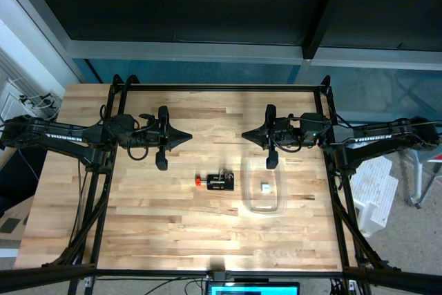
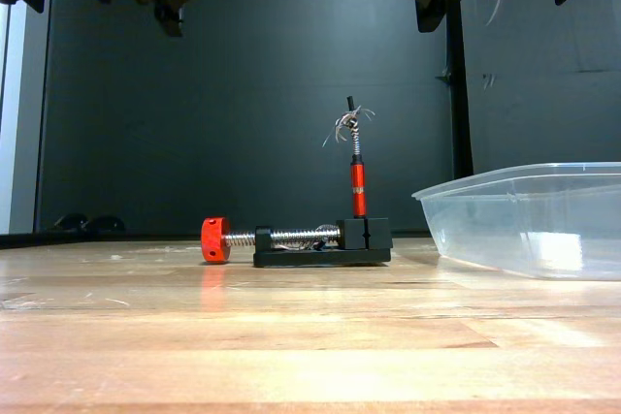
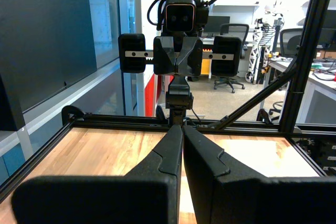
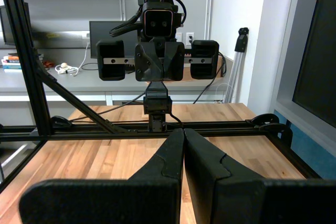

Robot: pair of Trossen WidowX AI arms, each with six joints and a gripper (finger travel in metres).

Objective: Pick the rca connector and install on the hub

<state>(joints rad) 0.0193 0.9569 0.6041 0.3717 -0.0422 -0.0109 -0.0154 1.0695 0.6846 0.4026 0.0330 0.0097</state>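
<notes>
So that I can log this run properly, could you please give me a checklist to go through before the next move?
1. Connector on the vise: ok; it stands upright there with nothing holding it, and its braided cable rises from it.
2. Connector fully seated: cannot tell.
3. Right gripper clear: ok; it is shut, empty and raised well above the vise.
4. Left gripper clear: ok; it is shut, empty and raised on its own side.
5. Tray: ok; it holds only the white block.
</notes>
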